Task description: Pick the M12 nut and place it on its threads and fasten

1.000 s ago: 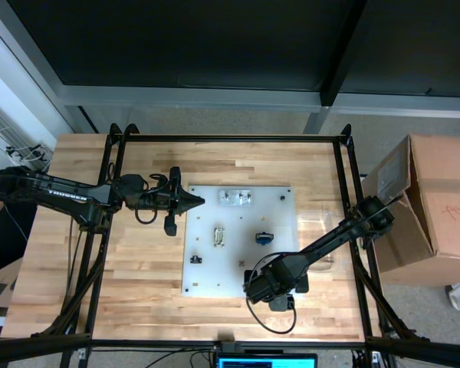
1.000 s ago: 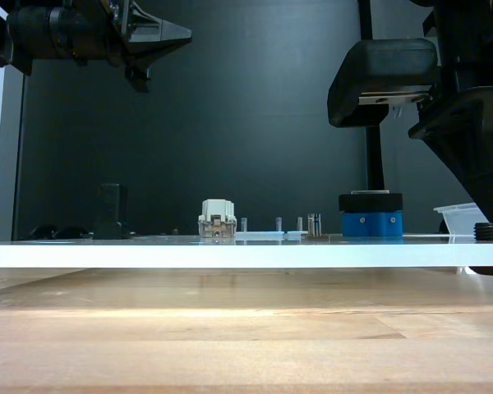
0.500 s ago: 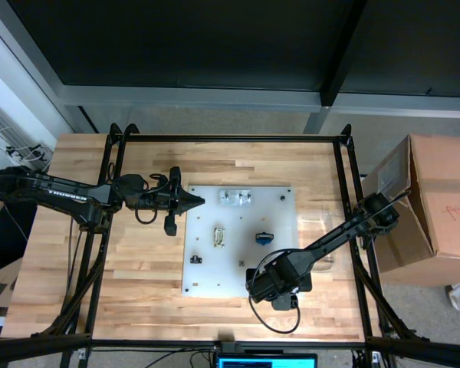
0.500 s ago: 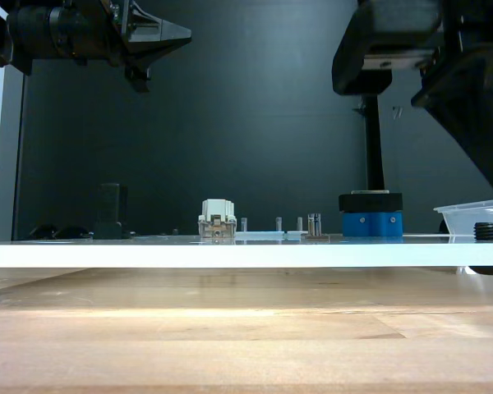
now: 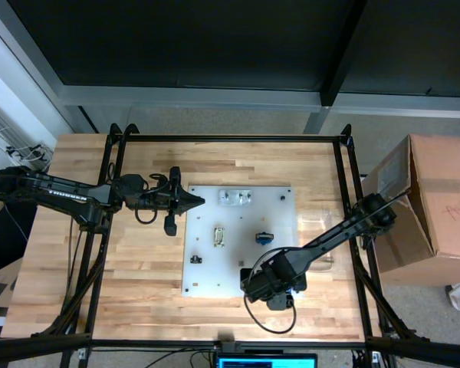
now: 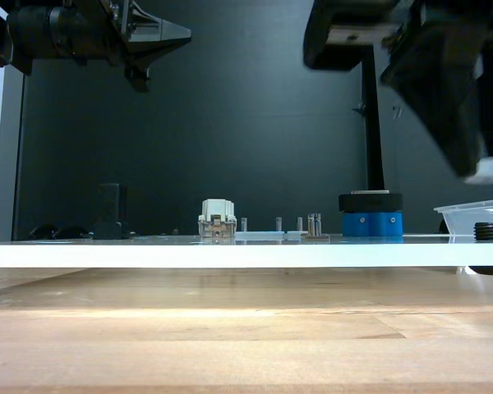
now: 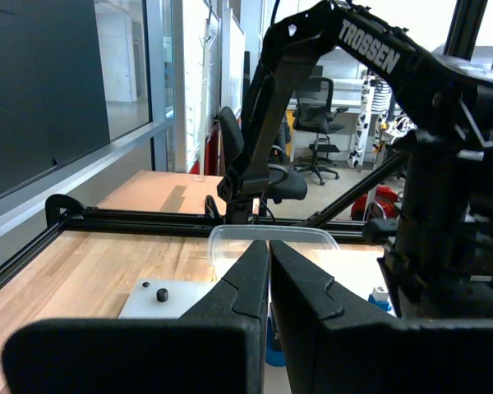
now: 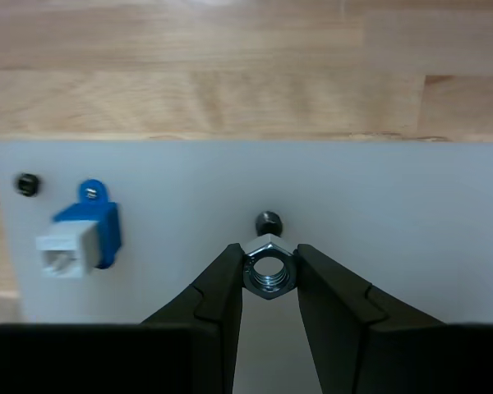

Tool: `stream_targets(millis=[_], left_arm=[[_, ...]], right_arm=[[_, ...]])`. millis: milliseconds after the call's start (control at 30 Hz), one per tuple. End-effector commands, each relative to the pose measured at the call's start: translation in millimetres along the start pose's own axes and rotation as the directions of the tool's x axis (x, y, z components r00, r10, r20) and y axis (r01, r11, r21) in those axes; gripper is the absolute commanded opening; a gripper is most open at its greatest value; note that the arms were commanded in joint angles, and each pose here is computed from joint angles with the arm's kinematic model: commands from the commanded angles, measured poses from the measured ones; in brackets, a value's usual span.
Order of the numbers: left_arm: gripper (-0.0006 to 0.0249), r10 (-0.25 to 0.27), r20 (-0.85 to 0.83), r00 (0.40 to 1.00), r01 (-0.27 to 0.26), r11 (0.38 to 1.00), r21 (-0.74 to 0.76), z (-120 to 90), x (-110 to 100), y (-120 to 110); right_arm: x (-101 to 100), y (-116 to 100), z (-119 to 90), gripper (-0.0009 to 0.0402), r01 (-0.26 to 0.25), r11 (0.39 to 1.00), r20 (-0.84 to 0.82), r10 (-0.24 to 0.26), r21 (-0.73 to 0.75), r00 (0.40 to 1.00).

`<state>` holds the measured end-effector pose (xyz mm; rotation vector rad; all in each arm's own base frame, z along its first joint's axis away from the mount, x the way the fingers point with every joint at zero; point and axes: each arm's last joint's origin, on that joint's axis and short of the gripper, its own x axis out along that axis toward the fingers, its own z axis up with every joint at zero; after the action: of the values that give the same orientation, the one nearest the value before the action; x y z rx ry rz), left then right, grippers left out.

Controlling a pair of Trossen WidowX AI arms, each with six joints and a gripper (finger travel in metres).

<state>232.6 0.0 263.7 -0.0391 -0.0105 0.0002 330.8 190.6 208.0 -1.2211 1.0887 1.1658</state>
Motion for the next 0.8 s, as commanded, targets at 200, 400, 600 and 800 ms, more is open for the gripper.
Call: stream_targets(millis=[200,400,600,800], left_arm=[[0.0000,0.000,0.000,1.000,0.000,1.000,0.000,0,0,0],[0.0000,0.000,0.000,1.000,0.000,1.000,0.000,0,0,0],[0.0000,0.000,0.000,1.000,0.000,1.000,0.000,0,0,0],[0.0000,0.000,0.000,1.000,0.000,1.000,0.000,0,0,0]], right_arm=[[5,-6,0,0.0027,0.002,1.000,-0.007,-0.002,0.000,1.000],[10,-7,1,0.0027,-0.014,1.000,-0.004,0.014,0.003,1.000],[16,-8,2,0.0027,-0.021,1.000,-0.007,0.021,0.007,1.000],[19,-7,2,0.0027,-0.028,1.000,-0.011,0.028,0.008,1.000]])
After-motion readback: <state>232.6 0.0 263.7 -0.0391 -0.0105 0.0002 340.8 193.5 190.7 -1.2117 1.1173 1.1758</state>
